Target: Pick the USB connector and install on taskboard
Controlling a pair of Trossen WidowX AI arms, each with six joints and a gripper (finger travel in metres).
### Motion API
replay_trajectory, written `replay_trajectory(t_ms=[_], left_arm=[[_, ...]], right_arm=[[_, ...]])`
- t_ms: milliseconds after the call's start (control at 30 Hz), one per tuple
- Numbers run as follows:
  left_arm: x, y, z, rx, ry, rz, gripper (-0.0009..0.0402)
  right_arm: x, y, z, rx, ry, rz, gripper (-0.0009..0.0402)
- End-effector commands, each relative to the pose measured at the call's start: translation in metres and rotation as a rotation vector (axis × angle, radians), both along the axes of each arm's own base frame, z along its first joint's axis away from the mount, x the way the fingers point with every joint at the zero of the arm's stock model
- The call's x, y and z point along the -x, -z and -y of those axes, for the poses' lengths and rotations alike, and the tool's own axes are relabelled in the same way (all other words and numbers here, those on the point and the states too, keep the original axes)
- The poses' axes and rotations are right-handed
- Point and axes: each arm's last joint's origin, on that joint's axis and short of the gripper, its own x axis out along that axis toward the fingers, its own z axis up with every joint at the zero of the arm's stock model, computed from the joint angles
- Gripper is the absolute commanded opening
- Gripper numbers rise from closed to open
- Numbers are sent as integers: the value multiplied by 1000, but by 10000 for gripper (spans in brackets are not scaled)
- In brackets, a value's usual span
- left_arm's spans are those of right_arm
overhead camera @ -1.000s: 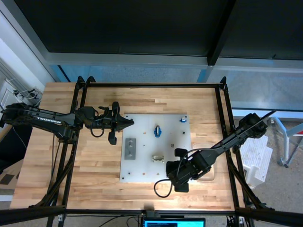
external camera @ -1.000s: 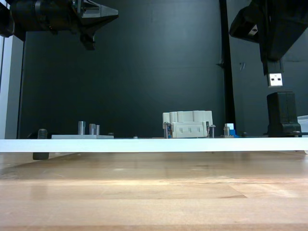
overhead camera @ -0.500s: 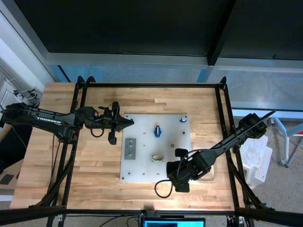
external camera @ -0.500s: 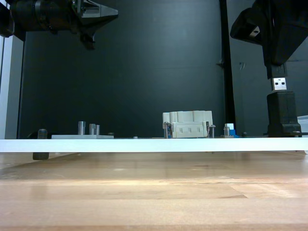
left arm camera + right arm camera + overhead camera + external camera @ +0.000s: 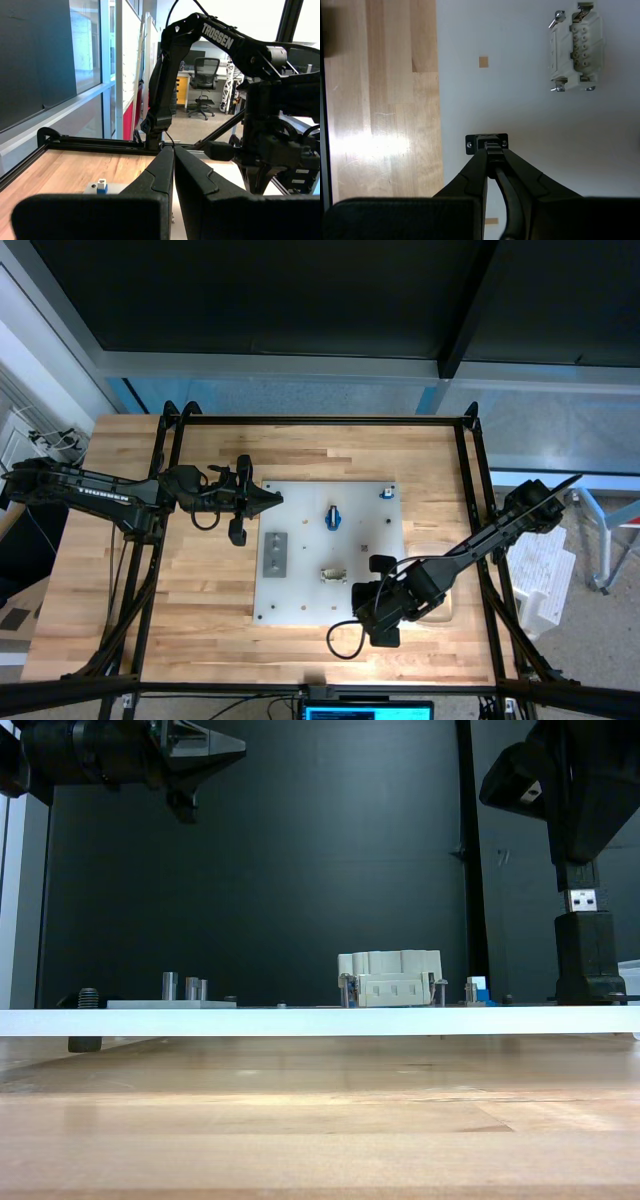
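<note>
- Pick done: USB connector (image 5: 583,901) held by right gripper (image 5: 578,872), plug-down, directly above black socket (image 5: 590,955) on taskboard (image 5: 300,580), near its right front corner.
- Metal tip at socket mouth, most of metal showing. Cannot tell if it has entered.
- Judged left to do: push to seat, then release.
- Right fingers (image 5: 472,175) clamped on connector body.
- Left gripper (image 5: 265,498) high above taskboard's left edge. Its fingers (image 5: 155,175) together, holding nothing.
</note>
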Motion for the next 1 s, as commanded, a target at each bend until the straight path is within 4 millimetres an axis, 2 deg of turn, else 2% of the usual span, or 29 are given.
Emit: replay_trajectory(t_ms=[33,1000], left_arm=[[0,0,0,0,0,0,0],[0,0,0,0,0,0,0]], right_arm=[[0,1,-1,-7,-1,5,0],[4,17,0,-11,-14,-18,0]])
